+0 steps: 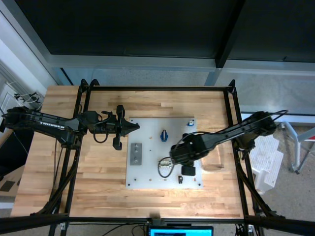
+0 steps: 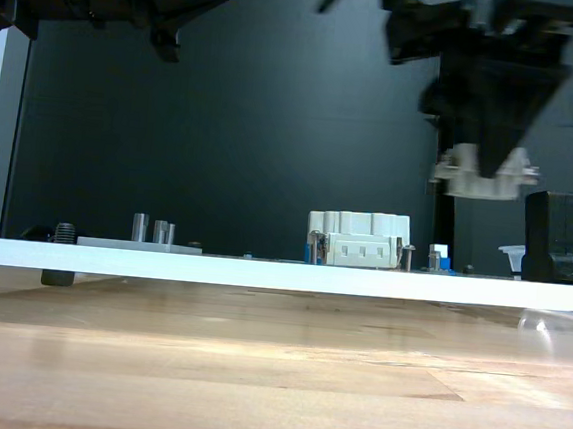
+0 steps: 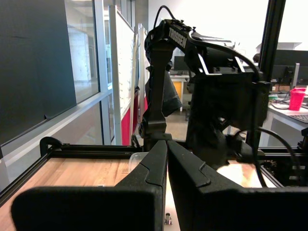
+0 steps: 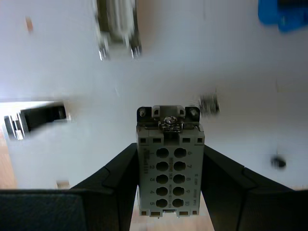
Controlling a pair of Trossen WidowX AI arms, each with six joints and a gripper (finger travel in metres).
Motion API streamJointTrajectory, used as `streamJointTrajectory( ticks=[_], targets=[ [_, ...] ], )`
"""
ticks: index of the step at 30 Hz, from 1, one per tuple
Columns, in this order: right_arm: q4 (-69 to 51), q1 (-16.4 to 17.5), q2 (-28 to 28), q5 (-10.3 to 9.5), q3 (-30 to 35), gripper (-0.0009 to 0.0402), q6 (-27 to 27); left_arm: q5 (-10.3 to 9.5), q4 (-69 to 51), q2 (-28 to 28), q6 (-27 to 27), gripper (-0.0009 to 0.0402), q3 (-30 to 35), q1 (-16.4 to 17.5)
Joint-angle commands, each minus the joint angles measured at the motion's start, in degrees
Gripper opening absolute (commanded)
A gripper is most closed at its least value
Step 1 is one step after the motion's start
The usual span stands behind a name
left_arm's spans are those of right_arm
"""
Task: Pick the HAN10E connector and install on the hub
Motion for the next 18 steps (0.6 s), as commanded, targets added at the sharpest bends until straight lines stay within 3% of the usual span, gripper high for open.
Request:
streamJointTrajectory(
  ticks=[1, 18],
  targets=[
    [-0.6, -0.2, 4.3, -0.09, 4.6, 0.0009, -0.8, 0.00, 0.0, 0.0, 0.0, 0.0000, 0.0, 0.0],
    [-3.0, -1.4, 17.0, -1.55, 19.8, 0.0009, -3.8, -0.02, 0.0, 0.0, 0.0, 0.0000, 0.0, 0.0]
  ],
)
